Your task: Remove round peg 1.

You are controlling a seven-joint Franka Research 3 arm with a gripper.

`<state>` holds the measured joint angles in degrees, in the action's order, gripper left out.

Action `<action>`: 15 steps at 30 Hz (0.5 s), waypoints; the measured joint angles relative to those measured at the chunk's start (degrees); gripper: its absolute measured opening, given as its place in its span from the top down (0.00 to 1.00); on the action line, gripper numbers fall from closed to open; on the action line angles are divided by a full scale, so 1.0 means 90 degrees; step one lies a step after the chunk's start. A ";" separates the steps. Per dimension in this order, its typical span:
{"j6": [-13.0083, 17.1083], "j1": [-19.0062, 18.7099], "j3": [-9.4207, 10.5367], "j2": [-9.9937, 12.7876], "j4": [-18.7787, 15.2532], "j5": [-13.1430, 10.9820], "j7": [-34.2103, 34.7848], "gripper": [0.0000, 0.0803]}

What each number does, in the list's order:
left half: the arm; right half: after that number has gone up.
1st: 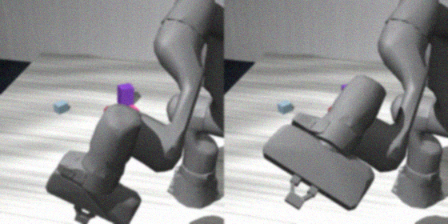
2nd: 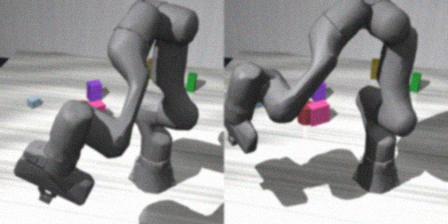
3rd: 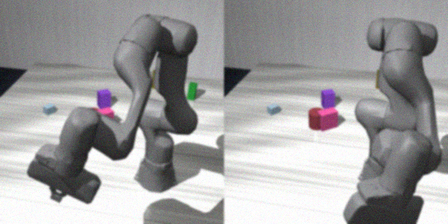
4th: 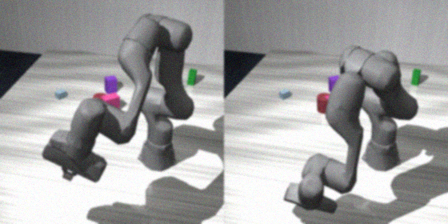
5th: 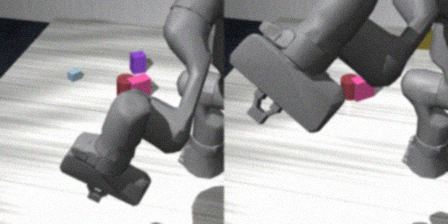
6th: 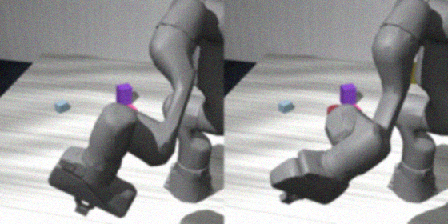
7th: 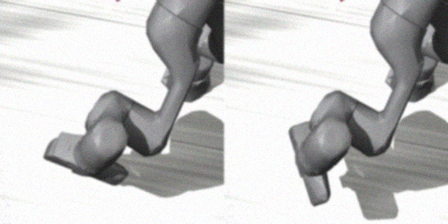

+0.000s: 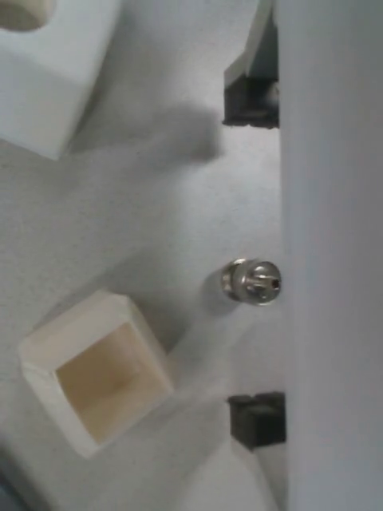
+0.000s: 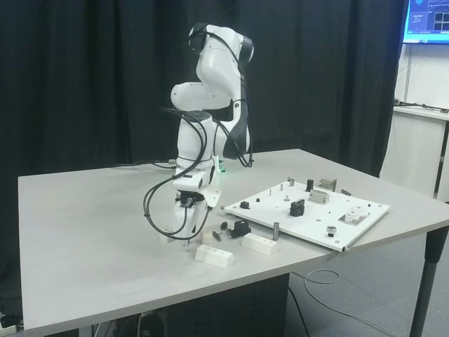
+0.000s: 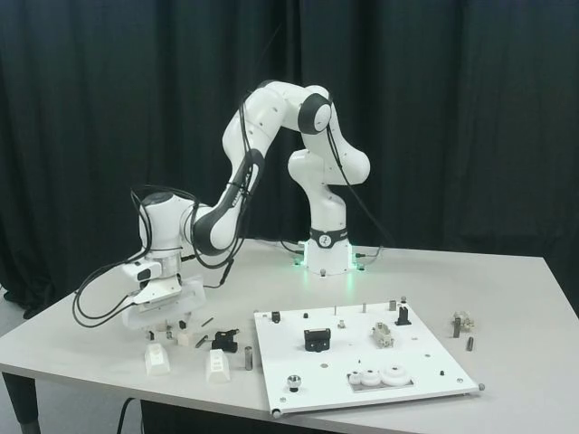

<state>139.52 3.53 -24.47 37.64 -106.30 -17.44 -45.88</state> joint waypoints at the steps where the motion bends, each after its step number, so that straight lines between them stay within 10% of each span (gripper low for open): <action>1: -0.0066 0.0000 -0.0010 -0.0003 0.0035 0.0003 0.0000 0.58; 2: -0.0128 0.0000 -0.0020 -0.0007 0.0070 0.0005 0.0000 0.05; 15: -0.0838 -0.0014 -0.0182 -0.0109 0.0433 0.0005 0.0328 0.01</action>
<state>131.97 3.41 -26.12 36.65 -102.40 -17.39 -42.93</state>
